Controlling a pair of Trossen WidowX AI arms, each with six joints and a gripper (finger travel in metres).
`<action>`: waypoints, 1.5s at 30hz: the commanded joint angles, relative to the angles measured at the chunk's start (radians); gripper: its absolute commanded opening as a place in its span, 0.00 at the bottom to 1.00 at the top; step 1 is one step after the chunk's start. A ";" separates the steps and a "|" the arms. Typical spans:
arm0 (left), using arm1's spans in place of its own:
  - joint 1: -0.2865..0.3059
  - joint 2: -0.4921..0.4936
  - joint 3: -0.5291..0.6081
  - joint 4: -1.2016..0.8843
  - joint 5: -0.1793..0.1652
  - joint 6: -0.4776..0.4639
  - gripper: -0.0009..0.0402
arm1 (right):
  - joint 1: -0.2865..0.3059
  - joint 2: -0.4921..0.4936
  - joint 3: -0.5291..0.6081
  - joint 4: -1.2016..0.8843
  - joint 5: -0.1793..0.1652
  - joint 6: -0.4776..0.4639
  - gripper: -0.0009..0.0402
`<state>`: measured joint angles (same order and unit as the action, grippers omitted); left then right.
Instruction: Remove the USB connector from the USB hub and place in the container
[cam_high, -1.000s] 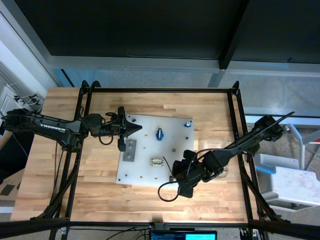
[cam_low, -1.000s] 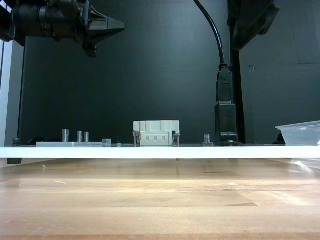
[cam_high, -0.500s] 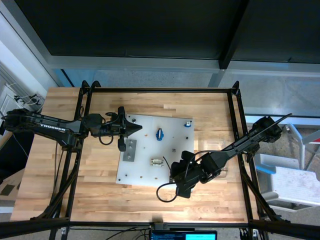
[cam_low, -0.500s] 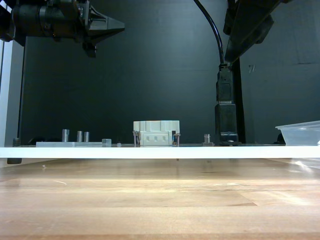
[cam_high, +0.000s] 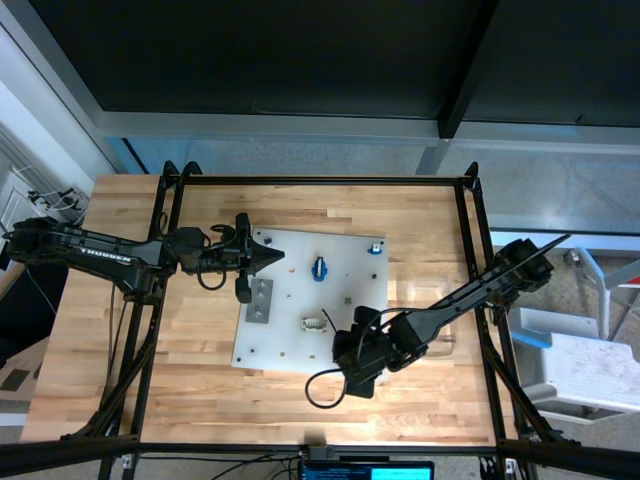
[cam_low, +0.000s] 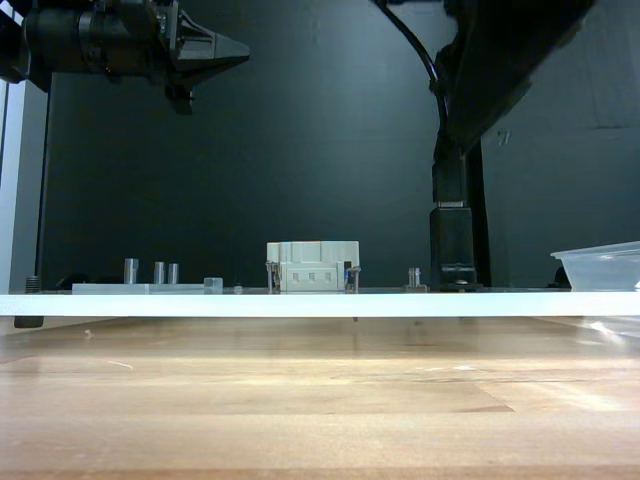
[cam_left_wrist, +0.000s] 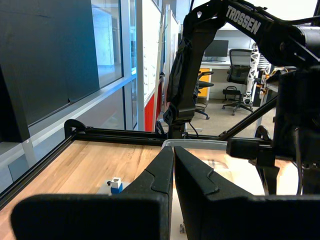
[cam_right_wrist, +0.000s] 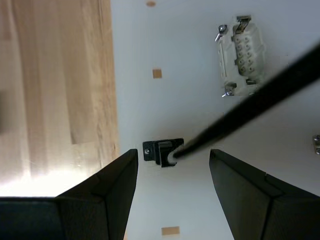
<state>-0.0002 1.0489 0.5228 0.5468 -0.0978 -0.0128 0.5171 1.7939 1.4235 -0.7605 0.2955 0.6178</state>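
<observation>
Open, empty right gripper (cam_right_wrist: 172, 155) above the tiny black squarish USB hub (cam_right_wrist: 150, 151) should drop squarely astride its thin black USB connector (cam_right_wrist: 250, 102); closed, empty left gripper (cam_left_wrist: 173, 148) hovers far left.

Black left pincer (cam_high: 277, 257), black right pincer (cam_right_wrist: 172, 154), white TROSSEN lettering (cam_left_wrist: 243, 19), looped cable (cam_high: 308, 388)

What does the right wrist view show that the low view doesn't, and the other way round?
Only the right wrist view: the right gripper open above the USB hub, a finger on either side of it, and the board meeting the wooden table. Only the low view: the container at the board's right end, the left gripper high on the left, and the USB connector standing upright. Both: the connector plugged into the hub, and the beige socket.
</observation>
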 joint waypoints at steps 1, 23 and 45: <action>0.000 0.000 0.000 0.000 0.000 0.000 0.02 | -0.005 0.013 -0.002 0.009 0.002 -0.009 0.48; 0.000 0.000 0.000 0.000 0.000 0.000 0.02 | -0.010 0.026 -0.002 0.010 -0.003 -0.024 0.08; 0.000 0.000 0.000 0.000 0.000 0.000 0.02 | -0.022 0.066 0.070 -0.052 -0.029 -0.071 0.02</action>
<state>-0.0002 1.0489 0.5228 0.5472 -0.0978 -0.0128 0.4988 1.8545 1.4834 -0.8028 0.2729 0.5549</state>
